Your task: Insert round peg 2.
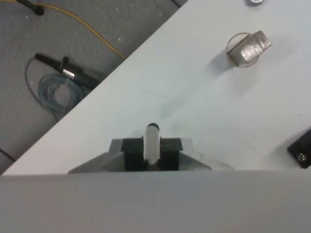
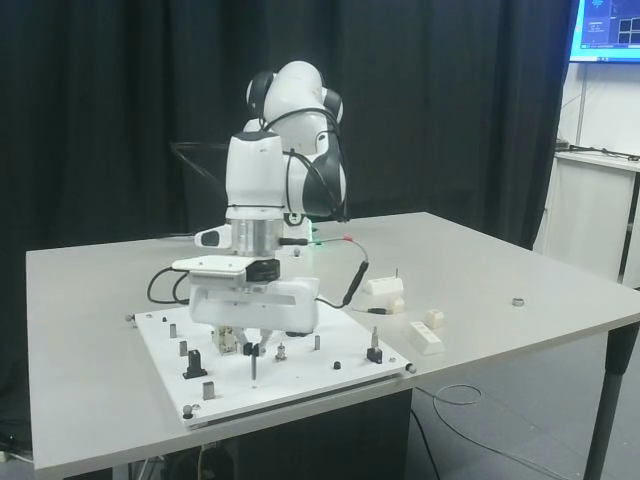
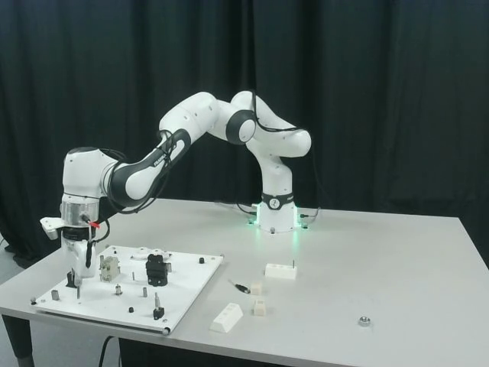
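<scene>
My gripper [image 1: 152, 159] is shut on a thin grey round peg [image 1: 152, 140], which points straight down between the black pads. In the first room view the gripper [image 2: 252, 347] hangs just over the white board [image 2: 300, 385], and the peg [image 2: 254, 366] has its tip close above the board's front part. The second room view shows the gripper [image 3: 73, 269] and the peg [image 3: 73, 280] over the near-left corner of the board [image 3: 183, 287]. No hole shows under the peg in the wrist view; the board [image 1: 204, 107] there looks plain white.
A grey metal block [image 1: 249, 47] stands on the board close by. Black fixtures [image 2: 193, 362] [image 2: 374, 352] and short pins rise from the board. White blocks [image 2: 385, 293] [image 2: 426, 337] lie on the table beside it. Cables [image 1: 58, 90] lie on the floor past the board's edge.
</scene>
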Robot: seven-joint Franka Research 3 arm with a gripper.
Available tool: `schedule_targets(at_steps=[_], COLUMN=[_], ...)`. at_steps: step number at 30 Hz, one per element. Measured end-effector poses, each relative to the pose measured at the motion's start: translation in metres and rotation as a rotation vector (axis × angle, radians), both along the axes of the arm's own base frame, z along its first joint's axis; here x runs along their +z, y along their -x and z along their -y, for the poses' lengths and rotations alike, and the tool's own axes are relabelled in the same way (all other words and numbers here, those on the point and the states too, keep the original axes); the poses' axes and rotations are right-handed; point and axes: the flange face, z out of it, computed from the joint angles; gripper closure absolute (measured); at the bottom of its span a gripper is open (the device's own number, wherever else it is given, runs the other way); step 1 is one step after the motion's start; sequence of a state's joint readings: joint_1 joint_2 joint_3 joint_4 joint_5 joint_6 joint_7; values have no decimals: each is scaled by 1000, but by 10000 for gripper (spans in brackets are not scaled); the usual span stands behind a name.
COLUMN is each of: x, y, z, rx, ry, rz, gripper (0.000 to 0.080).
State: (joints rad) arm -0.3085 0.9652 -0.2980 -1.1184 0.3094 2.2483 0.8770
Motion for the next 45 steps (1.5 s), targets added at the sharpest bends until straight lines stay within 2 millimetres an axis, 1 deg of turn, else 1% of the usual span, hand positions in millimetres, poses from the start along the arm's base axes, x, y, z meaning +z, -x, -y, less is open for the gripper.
schedule_targets(at_steps=[18, 45], x=[-13, -13], y=[0, -1], z=[0, 0], rx=[-1, 1], ry=[-9, -9], rz=[-21, -21], gripper=[739, 739])
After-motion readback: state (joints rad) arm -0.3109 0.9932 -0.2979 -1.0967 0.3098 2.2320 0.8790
